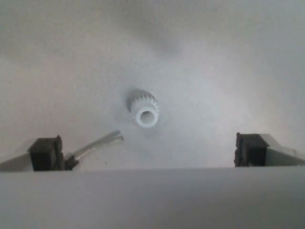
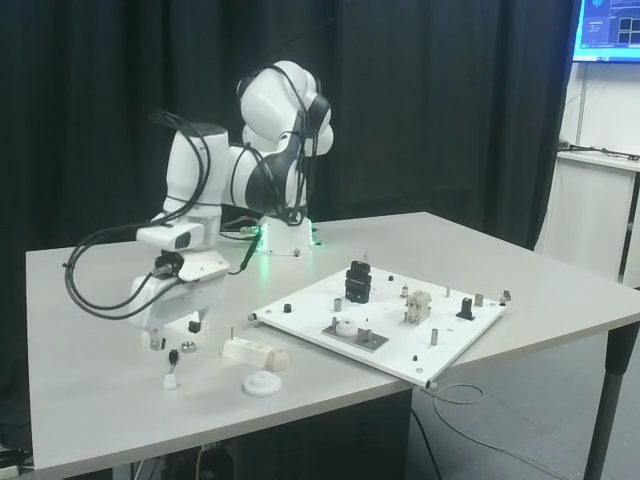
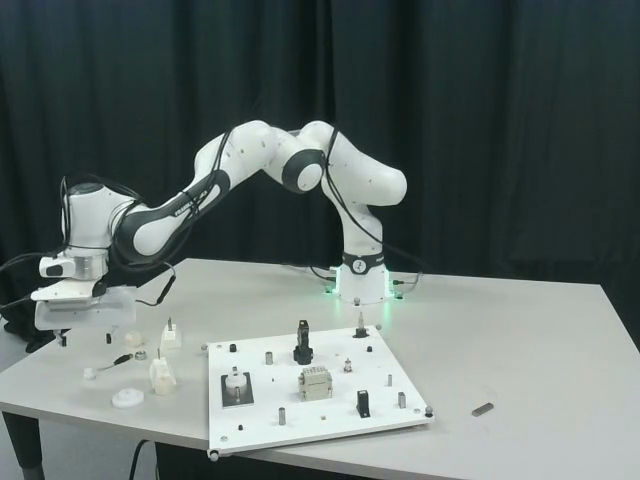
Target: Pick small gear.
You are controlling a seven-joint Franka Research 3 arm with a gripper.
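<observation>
Small gear (image 1: pixel 144 109) — white, toothed, upright.

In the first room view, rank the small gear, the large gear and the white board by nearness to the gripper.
1. small gear, just below the gripper.
2. large gear, further along the table's front edge.
3. white board, beyond both, mid-table.

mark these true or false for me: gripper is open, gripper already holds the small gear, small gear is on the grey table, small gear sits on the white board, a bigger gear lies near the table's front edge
1. The gripper is open. True: its two black fingertips stand wide apart.
2. The gripper already holds the small white toothed gear. False: the gear lies free below, between the fingertips and touching neither.
3. The small gear rests on the grey table. True.
4. The small gear sits on the white assembly board. False: it lies on the bare table, apart from the board.
5. A larger white flat gear lies near the table's front edge. True.
</observation>
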